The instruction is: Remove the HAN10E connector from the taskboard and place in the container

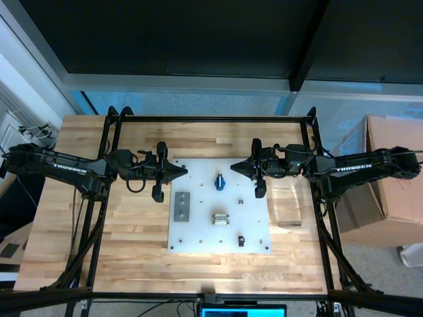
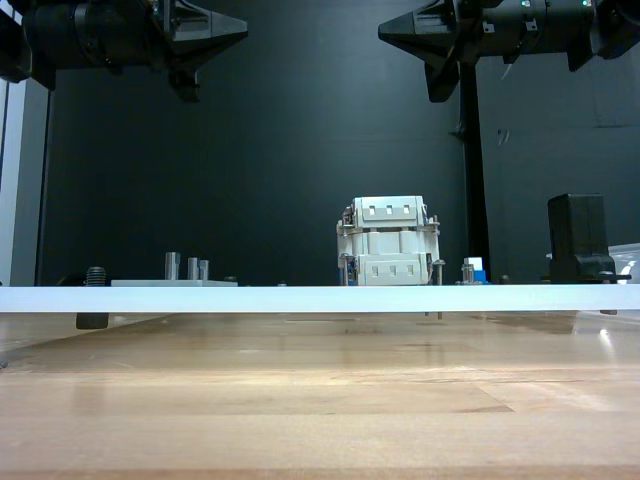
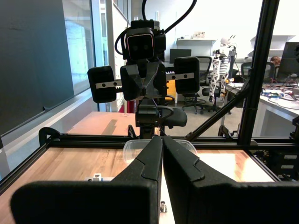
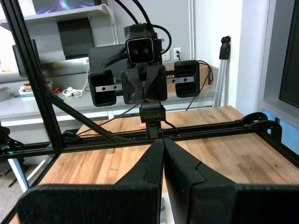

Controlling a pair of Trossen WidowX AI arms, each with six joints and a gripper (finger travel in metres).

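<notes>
Connector: the HAN10E connector (image 1: 220, 218) stands upright in its seat on the white taskboard (image 1: 198, 232), just below the centre of the high view. In the low view it rises right of centre. It looks fully seated and nothing touches it.
Left gripper: the left gripper (image 1: 184, 170) hangs well above the board's left edge, at upper left in the low view. Its fingers are pressed together and hold nothing.
Right gripper: the right gripper (image 1: 232, 167) hangs at the same height, right of centre in the high view, and points inward toward the left one. Its fingers also meet, with nothing between them.
Container: the clear container (image 1: 287, 206) lies on the table just beside the board's right edge, below the right arm.
Other parts: a grey block (image 1: 181, 205) and a blue part (image 1: 220, 181) sit on the board, apart from the connector.
Step in hand: by my reading this is the very start, since neither arm has approached the connector yet.
Next move: one gripper needs to open, come down over the connector, close on its housing and lift it straight up. The right arm seems the better choice because it is nearer the container.
</notes>
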